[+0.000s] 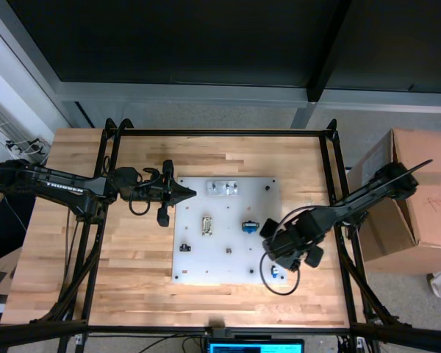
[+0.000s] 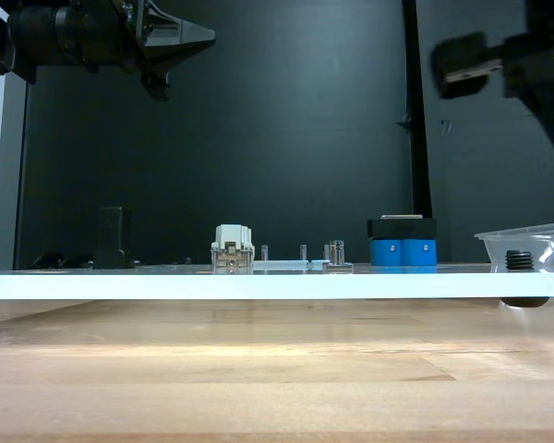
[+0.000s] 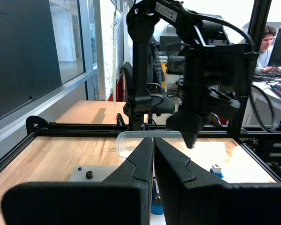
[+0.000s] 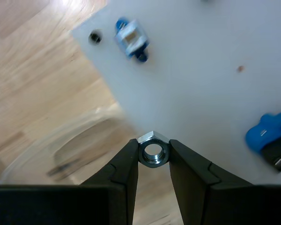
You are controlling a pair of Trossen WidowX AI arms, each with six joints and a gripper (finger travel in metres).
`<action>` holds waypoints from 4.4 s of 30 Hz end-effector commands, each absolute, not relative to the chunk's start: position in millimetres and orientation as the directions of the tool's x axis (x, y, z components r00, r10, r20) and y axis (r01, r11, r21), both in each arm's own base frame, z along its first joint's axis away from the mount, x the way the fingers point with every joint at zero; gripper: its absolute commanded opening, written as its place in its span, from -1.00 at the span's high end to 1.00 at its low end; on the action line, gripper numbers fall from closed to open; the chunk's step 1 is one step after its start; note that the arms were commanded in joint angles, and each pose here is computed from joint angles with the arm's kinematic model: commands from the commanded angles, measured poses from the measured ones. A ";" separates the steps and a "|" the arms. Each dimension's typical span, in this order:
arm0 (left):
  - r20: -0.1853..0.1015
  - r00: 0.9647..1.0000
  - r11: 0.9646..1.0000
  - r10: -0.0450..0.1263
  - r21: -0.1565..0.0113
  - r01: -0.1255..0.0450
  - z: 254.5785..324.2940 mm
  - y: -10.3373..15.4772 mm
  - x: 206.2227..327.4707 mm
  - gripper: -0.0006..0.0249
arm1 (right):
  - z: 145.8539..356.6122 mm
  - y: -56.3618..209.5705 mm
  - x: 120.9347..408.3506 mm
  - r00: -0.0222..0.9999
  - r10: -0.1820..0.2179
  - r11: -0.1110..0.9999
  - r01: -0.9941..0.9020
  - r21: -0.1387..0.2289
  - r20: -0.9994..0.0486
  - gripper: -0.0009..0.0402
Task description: Pick the M12 nut and place it on its threads and fasten
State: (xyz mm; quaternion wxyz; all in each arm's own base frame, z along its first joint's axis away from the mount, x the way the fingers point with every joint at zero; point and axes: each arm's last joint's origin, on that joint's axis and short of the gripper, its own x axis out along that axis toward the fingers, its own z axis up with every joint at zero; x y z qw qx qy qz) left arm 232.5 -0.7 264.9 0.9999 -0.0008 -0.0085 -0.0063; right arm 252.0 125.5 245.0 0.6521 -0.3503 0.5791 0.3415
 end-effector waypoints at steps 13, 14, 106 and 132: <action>0.017 1.000 1.000 -0.012 -0.002 0.012 264.8 -0.6 232.6 0.95 | 228.5 172.7 321.9 0.094 0.042 0.364 -0.929 -0.073 -0.995 0.86; 0.017 1.000 1.000 -0.012 -0.002 0.012 264.8 -0.6 232.6 0.95 | 228.3 175.8 325.0 0.097 0.044 0.352 -0.933 -0.076 -0.994 0.86; 0.017 1.000 1.000 -0.012 -0.002 0.012 264.8 -0.6 232.6 0.95 | 178.3 182.9 353.6 0.060 0.023 0.938 -0.346 0.001 -0.998 0.86; 0.017 1.000 1.000 -0.013 -0.002 0.013 264.8 -0.7 232.6 0.95 | 178.7 184.3 355.6 0.080 0.040 0.507 0.857 0.089 -0.996 0.86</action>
